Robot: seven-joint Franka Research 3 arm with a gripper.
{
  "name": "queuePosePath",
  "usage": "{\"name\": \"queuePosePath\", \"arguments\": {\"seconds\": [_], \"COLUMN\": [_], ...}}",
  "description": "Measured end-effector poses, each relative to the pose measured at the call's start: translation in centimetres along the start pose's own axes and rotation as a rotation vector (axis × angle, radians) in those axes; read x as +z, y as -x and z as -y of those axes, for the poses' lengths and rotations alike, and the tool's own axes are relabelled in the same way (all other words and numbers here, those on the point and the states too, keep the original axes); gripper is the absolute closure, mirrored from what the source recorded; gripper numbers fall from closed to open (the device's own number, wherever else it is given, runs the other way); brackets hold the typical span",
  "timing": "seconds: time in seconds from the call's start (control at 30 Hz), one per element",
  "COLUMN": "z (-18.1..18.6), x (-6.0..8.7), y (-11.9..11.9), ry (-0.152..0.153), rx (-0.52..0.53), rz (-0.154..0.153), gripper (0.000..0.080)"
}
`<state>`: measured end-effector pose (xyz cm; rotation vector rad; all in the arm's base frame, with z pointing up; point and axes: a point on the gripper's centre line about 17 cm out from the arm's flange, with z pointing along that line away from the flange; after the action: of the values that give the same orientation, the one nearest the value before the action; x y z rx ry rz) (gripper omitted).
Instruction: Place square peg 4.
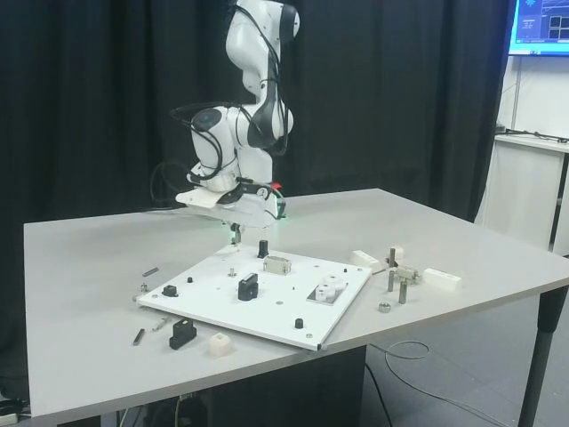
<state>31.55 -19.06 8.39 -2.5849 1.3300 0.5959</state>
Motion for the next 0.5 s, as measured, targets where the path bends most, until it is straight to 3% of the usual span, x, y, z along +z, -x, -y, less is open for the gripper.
{"name": "queuePosePath", "arguments": {"seconds": [0.5], "z": [0.0], "x": [-1.2], "y": [-0.1], "ry": [0.006], "rx": [0.000], "rz": [-0.026], "gripper": [0.0708]}}
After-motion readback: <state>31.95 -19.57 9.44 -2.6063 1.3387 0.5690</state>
